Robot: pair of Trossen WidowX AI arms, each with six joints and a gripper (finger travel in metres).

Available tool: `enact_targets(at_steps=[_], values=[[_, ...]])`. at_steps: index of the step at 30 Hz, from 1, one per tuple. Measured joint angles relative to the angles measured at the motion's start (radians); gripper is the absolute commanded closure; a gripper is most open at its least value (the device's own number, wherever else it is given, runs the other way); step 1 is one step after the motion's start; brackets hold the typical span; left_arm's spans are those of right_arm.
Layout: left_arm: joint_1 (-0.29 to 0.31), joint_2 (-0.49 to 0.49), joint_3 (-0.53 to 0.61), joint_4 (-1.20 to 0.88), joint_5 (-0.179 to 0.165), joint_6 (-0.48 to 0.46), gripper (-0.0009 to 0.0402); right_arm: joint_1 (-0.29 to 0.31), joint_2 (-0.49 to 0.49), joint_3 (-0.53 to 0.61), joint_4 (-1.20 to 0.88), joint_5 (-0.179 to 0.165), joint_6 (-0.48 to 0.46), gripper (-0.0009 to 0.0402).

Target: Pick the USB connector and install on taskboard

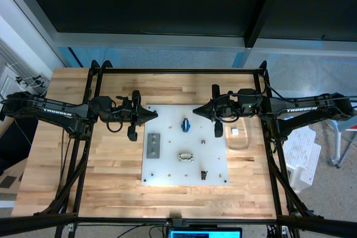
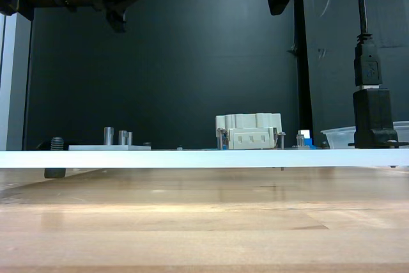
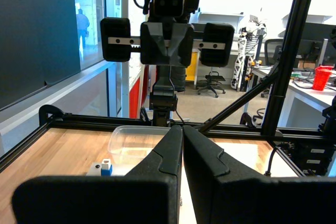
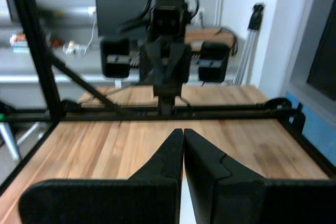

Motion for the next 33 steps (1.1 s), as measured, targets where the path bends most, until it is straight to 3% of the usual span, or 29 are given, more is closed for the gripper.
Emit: enact_targets(at_steps=[14, 33], values=[[0.0, 0.0, 0.0, 0.0, 0.0, 0.0, 0.0393, -0.021, -0.021, -0.127, 0.205, -0.008, 0.023, 0.0393], [0.0, 0.0, 0.0, 0.0, 0.0, 0.0, 0.0393, -0.029, -0.023, -0.191, 0.245, -0.006, 0.015, 0.0393]])
